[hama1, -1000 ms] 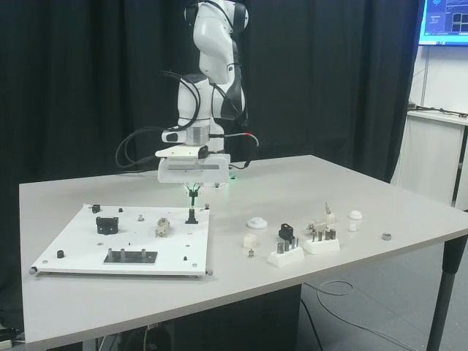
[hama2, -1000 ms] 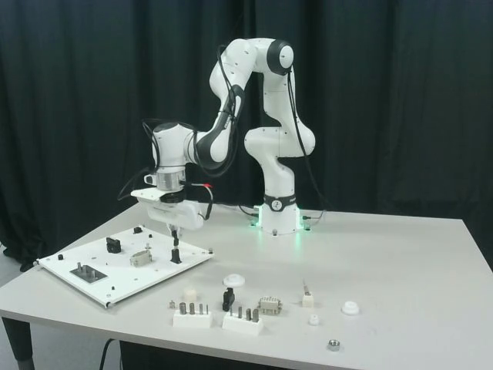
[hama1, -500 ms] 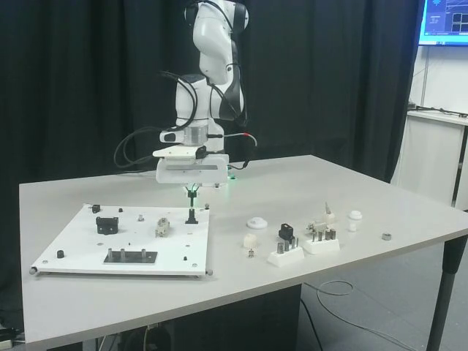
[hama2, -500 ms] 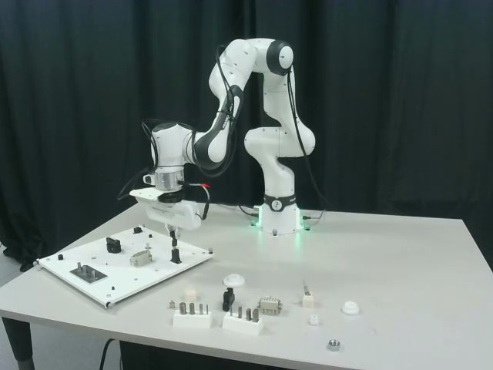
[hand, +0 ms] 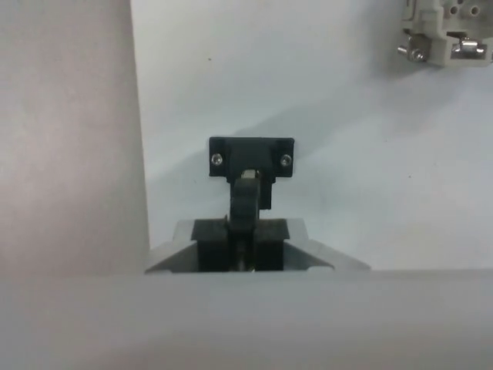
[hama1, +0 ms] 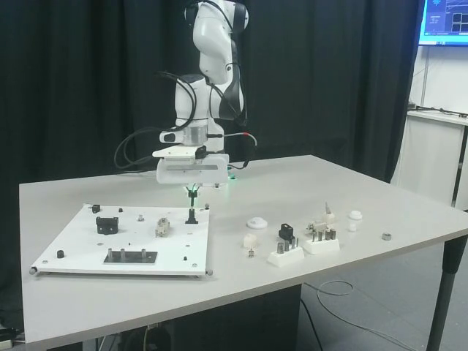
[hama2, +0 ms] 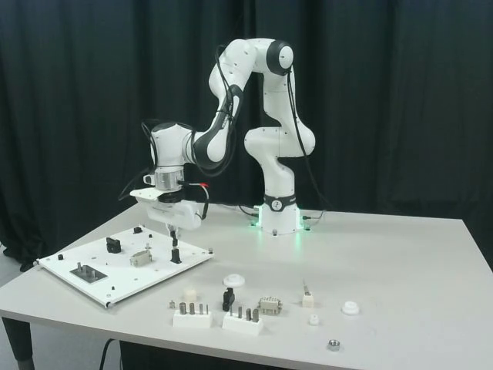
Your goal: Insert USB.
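Risen slightly since before — the tool (hama1: 191, 191) hangs above the black socket (hand: 251, 158). Clamped on the USB plug (hand: 245, 204), over the white board (hama1: 73, 241).

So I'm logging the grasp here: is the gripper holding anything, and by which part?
Yes. The gripper holds the black USB plug by its rear end, its front end at the black socket on the white board.

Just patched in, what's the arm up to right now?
The gripper hangs over the white board at the near-arm edge, directly above the black USB socket. A black USB plug stands upright in line with the socket, between the fingers. Whether it is fully seated cannot be told. Other parts lie on the table.
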Available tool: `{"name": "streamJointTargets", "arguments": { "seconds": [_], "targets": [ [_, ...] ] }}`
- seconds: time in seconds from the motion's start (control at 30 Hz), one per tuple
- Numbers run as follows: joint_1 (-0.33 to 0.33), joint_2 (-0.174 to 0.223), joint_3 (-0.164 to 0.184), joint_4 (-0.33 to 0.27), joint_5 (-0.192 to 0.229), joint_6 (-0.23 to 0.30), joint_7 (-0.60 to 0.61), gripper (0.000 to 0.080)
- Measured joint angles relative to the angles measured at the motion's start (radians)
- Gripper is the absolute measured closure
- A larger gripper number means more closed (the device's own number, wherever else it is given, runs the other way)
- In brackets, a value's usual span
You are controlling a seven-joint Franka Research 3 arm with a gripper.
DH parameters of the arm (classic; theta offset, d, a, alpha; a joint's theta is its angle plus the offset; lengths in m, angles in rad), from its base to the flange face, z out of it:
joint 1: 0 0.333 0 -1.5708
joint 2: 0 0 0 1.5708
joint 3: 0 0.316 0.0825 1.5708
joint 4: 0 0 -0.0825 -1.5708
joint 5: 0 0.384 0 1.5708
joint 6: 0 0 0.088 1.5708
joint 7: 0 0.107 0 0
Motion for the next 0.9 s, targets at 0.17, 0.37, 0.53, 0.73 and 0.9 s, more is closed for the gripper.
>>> {"name": "streamJointTargets", "arguments": {
  "seconds": [0.17, 0.37, 0.53, 0.73, 0.9],
  "targets": [
    [0.000, 0.001, 0.000, 0.001, 0.000, 0.000, -0.007, 0.0739],
    [-0.001, 0.005, -0.003, 0.004, 0.000, 0.000, -0.015, 0.0739],
    [-0.001, 0.005, -0.004, 0.006, 0.000, -0.007, -0.018, 0.0739],
    [-0.001, 0.006, -0.003, 0.007, 0.000, -0.021, -0.018, 0.0739],
    [-0.001, 0.007, -0.002, 0.006, 0.000, -0.027, -0.018, 0.0739]
  ]
}}
